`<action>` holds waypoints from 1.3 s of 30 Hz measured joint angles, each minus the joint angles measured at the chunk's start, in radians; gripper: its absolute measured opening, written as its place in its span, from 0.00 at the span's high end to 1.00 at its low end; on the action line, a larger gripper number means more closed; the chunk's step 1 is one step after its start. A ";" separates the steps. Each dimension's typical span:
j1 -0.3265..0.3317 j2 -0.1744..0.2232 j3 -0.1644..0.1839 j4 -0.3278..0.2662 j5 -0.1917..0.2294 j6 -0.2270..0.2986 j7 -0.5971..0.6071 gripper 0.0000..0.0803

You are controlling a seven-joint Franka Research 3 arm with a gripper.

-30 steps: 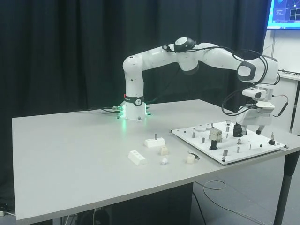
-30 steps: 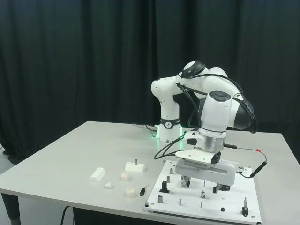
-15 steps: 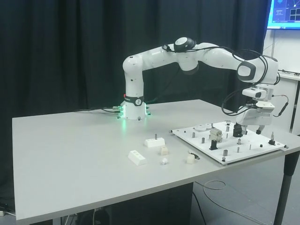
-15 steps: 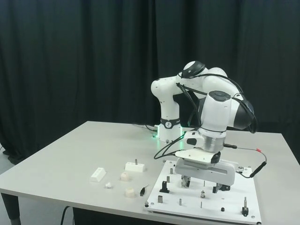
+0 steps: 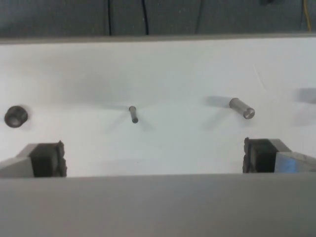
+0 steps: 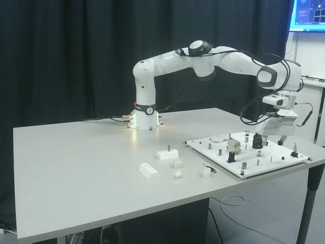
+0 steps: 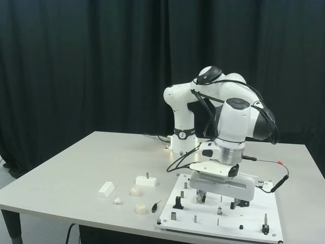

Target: Pick square peg 2.

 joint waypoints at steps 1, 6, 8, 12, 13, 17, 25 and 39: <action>0.000 0.000 0.000 0.000 0.000 0.000 0.000 0.00; -0.001 0.000 0.000 0.000 0.000 0.000 0.000 0.00; -0.001 0.000 0.000 0.000 0.000 0.001 0.000 0.00; -0.001 0.000 0.000 0.000 0.000 0.001 0.000 0.00; -0.001 0.000 0.000 0.000 0.000 0.001 0.000 0.00; -0.002 0.000 0.000 0.000 0.000 0.001 0.000 0.00; -0.002 0.000 0.000 0.000 0.000 0.001 -0.009 0.00; -0.002 0.000 0.000 0.000 -0.009 -0.034 -0.078 0.00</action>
